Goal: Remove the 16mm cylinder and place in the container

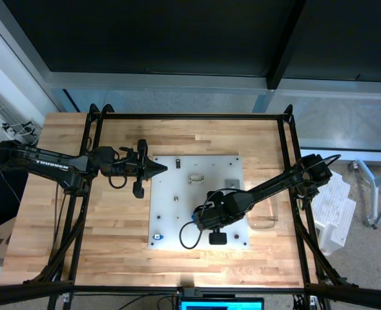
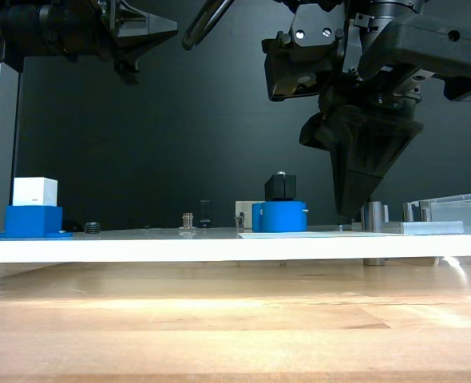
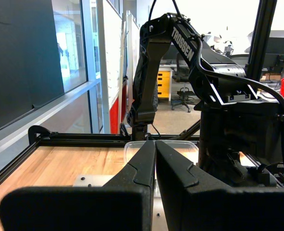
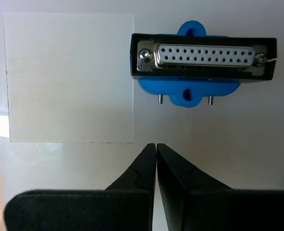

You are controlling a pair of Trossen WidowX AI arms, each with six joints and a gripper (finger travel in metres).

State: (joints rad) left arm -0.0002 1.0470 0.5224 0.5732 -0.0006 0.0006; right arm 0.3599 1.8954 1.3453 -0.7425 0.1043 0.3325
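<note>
The 16mm cylinder (image 2: 372, 215) is a short silver peg standing upright in the white board (image 1: 177, 219), just right of my right gripper's tip. My right gripper (image 2: 352, 209) points down at the board, shut with nothing in it; in the right wrist view its fingertips (image 4: 155, 147) hover over bare board short of the blue connector (image 4: 190, 89). The cylinder is not between the jaws. The clear container (image 1: 266, 212) sits off the board's right edge. My left gripper (image 1: 159, 168) is shut and empty, held high over the board's left edge.
A blue base with a white cube (image 2: 33, 210) stands at the board's near left corner. A grey block (image 1: 230, 183) and a small metal connector (image 1: 195, 178) lie farther back. Black frame rails (image 1: 287, 148) border the table.
</note>
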